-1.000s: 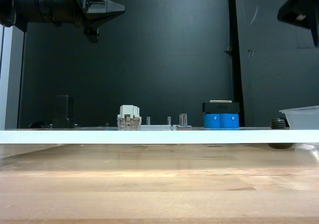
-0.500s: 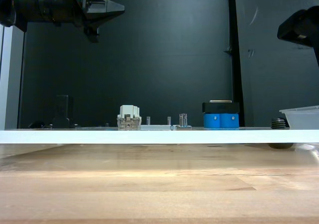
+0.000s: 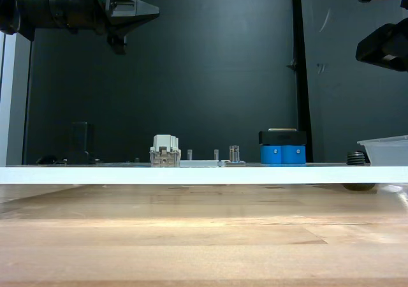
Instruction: Remove the RJ45 connector from the taskboard and place in the container
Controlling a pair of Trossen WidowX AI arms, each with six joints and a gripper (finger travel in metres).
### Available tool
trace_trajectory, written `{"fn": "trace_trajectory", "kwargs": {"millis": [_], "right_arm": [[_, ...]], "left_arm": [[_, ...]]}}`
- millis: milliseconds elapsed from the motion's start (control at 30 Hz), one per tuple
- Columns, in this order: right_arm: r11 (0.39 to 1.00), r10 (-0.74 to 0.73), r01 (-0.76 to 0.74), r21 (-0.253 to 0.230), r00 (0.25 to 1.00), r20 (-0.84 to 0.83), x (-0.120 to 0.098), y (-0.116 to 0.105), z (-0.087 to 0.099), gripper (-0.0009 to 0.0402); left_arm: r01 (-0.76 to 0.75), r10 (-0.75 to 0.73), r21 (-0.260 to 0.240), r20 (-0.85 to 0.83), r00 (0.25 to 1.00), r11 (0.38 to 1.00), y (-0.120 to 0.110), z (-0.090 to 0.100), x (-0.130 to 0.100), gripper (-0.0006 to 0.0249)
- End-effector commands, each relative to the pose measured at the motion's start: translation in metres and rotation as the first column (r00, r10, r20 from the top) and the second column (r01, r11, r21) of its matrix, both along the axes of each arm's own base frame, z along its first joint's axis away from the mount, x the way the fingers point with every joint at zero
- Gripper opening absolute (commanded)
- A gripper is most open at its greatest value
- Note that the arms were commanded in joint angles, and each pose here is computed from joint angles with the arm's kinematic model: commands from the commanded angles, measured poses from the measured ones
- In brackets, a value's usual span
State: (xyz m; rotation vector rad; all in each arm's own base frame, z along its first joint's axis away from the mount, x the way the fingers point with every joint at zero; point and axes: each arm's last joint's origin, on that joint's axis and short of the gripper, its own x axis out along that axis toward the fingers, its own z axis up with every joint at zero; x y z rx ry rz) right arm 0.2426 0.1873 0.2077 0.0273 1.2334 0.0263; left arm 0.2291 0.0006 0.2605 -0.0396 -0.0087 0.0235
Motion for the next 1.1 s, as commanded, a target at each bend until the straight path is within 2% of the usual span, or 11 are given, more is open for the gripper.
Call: {"fn": "trace_trajectory", "kwargs": {"millis": [33, 433, 600, 900, 1100], "right_arm": [[1.0, 0.001, -0.001, -0.001, 1.0, 0.002, 0.0, 0.0, 0.0, 0.0118], [1.0, 0.002, -0.002, -0.001, 1.0, 0.005, 0.0, -0.001, 0.001, -0.0004], [1.0, -0.002, 0.002, 0.011, 1.0, 0.021, -0.001, -0.003, 0.007, 0.0], [1.0, -0.021, 0.02, 0.016, 0.999, 0.046, -0.002, -0.01, 0.034, 0.0], [0.998, -0.055, 0.054, 0.015, 0.997, 0.057, 0.002, -0.021, 0.039, 0.0]], "left_arm": [[0.0, 0.0, 0.0, 0.0, 1.0, 1.0, 0.0, 0.0, 0.0, 0.0], [0.0, 0.0, 0.0, 0.0, 1.0, 1.0, 0.0, 0.0, 0.0, 0.0], [0.0, 0.0, 0.0, 0.0, 1.0, 1.0, 0.0, 0.0, 0.0, 0.0], [0.0, 0.0, 0.0, 0.0, 1.0, 1.0, 0.0, 0.0, 0.0, 0.0], [0.0, 0.0, 0.0, 0.0, 1.0, 1.0, 0.0, 0.0, 0.0, 0.0]]}}
